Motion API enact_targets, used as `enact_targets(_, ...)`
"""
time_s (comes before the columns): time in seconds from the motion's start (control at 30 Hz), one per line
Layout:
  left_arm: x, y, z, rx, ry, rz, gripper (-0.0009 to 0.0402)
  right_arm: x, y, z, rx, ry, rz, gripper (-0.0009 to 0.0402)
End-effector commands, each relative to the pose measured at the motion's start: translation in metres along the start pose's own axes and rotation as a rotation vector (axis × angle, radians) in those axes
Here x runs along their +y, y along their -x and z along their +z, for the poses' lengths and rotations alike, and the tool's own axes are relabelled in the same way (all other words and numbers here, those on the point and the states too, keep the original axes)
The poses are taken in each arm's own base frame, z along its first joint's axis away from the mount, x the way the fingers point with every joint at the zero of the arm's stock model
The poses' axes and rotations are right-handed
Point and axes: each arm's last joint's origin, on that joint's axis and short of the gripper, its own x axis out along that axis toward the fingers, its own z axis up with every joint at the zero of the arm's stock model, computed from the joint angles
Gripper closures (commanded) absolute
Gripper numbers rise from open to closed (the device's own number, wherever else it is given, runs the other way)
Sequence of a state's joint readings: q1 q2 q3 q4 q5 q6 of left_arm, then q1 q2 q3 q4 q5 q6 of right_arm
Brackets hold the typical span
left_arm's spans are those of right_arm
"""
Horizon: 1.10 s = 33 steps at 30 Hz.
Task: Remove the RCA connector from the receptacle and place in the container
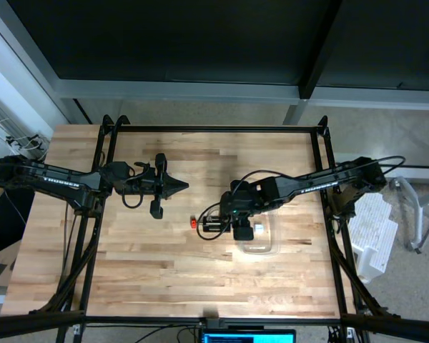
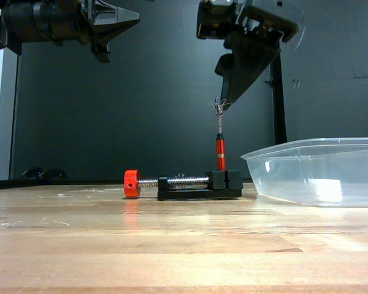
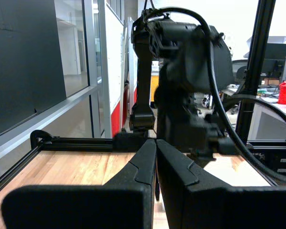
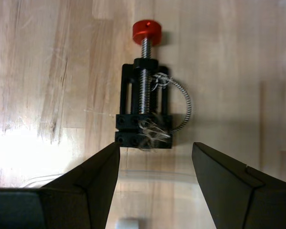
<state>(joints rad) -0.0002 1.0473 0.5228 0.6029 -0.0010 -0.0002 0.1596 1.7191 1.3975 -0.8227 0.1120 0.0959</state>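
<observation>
The receptacle (image 2: 199, 184) is a small black fixture with a red round end (image 2: 131, 183), lying on the wooden table. The RCA connector (image 2: 221, 153) stands upright in its right end, red-bodied, with a thin silvery wire rising to a frayed top. My right gripper (image 2: 226, 98) hangs open just above that frayed top. In the right wrist view the open right gripper (image 4: 156, 145) sits over the receptacle (image 4: 143, 109) and the frayed wire end (image 4: 150, 130). The clear container (image 2: 319, 174) stands right beside the receptacle. My left gripper (image 1: 177, 186) is shut, raised and off to the left.
A black metal frame (image 1: 214, 128) runs around the table. The container (image 1: 270, 248) holds a small white piece (image 4: 128, 223). The left gripper (image 3: 156, 152) points toward the right arm, well above the table.
</observation>
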Motion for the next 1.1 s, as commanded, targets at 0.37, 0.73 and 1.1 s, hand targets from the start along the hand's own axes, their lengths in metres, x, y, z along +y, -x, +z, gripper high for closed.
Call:
enact_targets(0.37, 0.0, 0.0, 0.0, 0.0, 0.0, 0.0, 0.0393, 0.007, -0.046, -0.001, 0.094, -0.011, -0.008, 0.0177)
enact_targets(0.73, 0.0, 0.0, 0.0, 0.0, 0.0, 0.0, 0.0393, 0.008, -0.055, -0.002, 0.075, -0.014, -0.006, 0.0196)
enact_targets(1.1, 0.0, 0.0, 0.0, 0.0, 0.0, 0.0, 0.0393, 0.008, -0.056, -0.001, 0.053, -0.017, -0.005, 0.0238)
